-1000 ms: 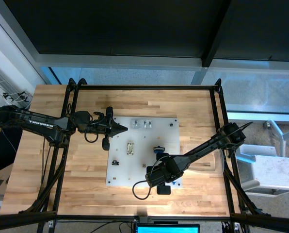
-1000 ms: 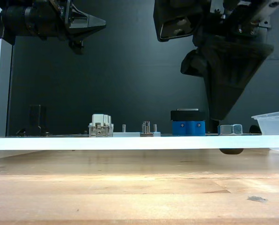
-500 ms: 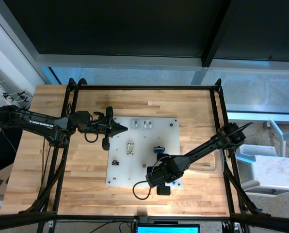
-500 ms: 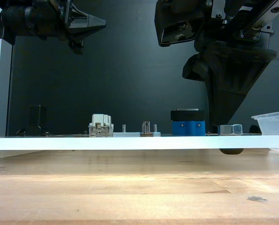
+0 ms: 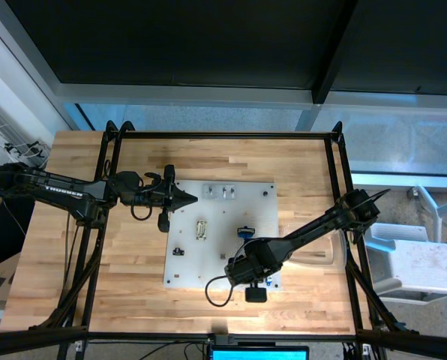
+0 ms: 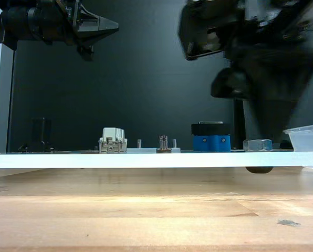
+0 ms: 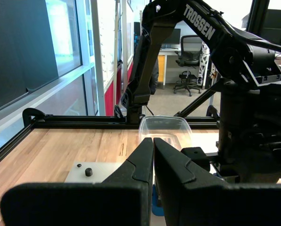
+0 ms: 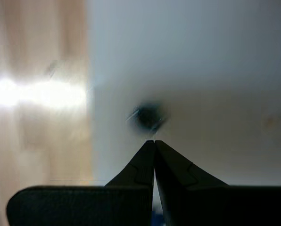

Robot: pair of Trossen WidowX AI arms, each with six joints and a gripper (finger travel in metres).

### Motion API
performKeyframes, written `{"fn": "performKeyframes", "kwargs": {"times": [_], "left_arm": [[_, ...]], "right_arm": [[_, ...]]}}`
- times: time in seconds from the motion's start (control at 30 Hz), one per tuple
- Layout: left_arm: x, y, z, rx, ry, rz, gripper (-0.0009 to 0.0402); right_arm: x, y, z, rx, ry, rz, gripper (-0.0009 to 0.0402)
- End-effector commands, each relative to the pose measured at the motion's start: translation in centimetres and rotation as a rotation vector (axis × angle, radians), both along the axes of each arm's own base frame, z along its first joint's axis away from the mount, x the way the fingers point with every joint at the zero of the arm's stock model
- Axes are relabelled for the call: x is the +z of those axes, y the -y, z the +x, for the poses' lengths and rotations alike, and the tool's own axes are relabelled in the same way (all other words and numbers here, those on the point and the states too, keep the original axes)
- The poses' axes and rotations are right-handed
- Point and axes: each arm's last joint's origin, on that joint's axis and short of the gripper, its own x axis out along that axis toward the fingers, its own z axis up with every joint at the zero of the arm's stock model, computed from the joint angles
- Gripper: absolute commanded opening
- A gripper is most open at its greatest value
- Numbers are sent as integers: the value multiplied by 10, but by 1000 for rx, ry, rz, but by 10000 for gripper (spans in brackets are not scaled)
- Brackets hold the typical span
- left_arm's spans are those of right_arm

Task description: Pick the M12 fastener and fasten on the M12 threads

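Silver nut point(image 6: 258, 144) noted low at white board point(image 6: 67, 158) near right edge, near clear tray point(image 6: 306, 137); cannot tell whether on stud. Right gripper point(image 8: 154, 142) just above, tips together, holding nothing. Left gripper point(image 7: 153, 141) high over board's far left edge, pressed together.

— What's your nut point(image 6: 258, 145) made of?
— Bright silver metal, with a shine. Your board point(image 5: 182, 262) is smooth matt white, the table point(image 5: 133, 300) pale wood with a soft sheen, the tray point(image 7: 164, 126) clear glossy plastic.
— And the grippers?
— Both matt black: your left gripper point(image 7: 153, 140) above the board's far left edge, your right gripper point(image 8: 154, 141) low over its near right corner.
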Motion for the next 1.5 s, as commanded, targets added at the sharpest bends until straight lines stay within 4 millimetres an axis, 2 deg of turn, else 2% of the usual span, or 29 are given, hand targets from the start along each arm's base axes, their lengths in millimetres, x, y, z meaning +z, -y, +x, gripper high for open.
{"fn": "performKeyframes", "kwargs": {"times": [0.03,0.6,1.1,1.5], "left_arm": [[0,0,0,0,0,0,0],[0,0,0,0,0,0,0],[0,0,0,0,0,0,0],[0,0,0,0,0,0,0]], "right_arm": [[4,1,-3,4,-16,-8,0],[15,1,-4,5,8,11,0],[51,9,-13,-20,135,-24,0],[69,11,-20,-18,174,5,0]]}}
